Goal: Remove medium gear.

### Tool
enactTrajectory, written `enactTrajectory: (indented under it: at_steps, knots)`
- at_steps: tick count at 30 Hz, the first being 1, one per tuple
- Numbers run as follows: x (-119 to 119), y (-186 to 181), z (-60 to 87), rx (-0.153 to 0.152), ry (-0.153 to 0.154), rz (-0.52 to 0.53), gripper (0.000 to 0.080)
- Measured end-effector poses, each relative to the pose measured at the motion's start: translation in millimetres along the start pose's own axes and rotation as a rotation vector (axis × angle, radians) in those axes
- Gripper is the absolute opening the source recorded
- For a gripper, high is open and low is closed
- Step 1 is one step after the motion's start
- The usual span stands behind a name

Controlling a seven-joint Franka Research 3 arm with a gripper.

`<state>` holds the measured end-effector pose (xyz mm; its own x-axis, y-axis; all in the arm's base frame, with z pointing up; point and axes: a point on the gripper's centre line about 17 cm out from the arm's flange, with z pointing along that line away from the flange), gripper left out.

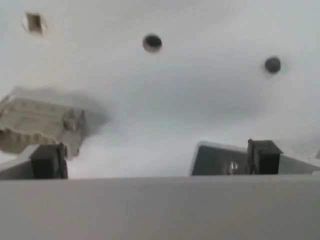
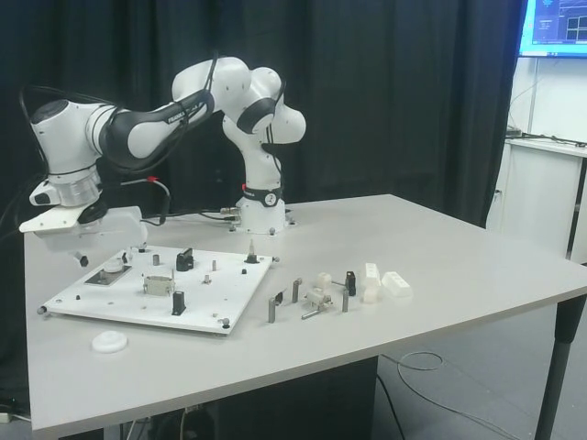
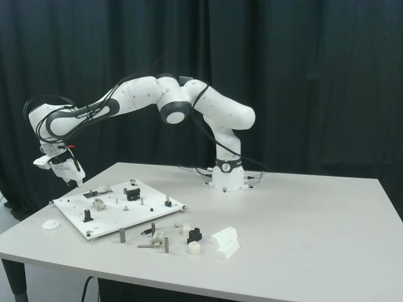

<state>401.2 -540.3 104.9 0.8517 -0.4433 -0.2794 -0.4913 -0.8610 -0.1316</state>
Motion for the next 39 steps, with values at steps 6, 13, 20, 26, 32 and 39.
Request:
enactTrajectory:
  at_steps: [6, 13, 20, 26, 32, 39]
  knots:
    - [-15, 4, 6.2, 0.016, -0.021, 0.003, 0.08]
    - [-29, 8, 13.3, 0.034, -0.031, 0.016, 0.08]
    - [-40, 17, 24.5, 0.037, -0.03, 0.031, 0.08]
    - [-51, 24, 34.5, 0.038, -0.029, 0.035, 0.08]
    - [-63, 28, 41.9, 0.047, -0.018, 0.03, 0.08]
    - [-75, 32, 48.0, 0.046, 0.012, 0.038, 0.08]
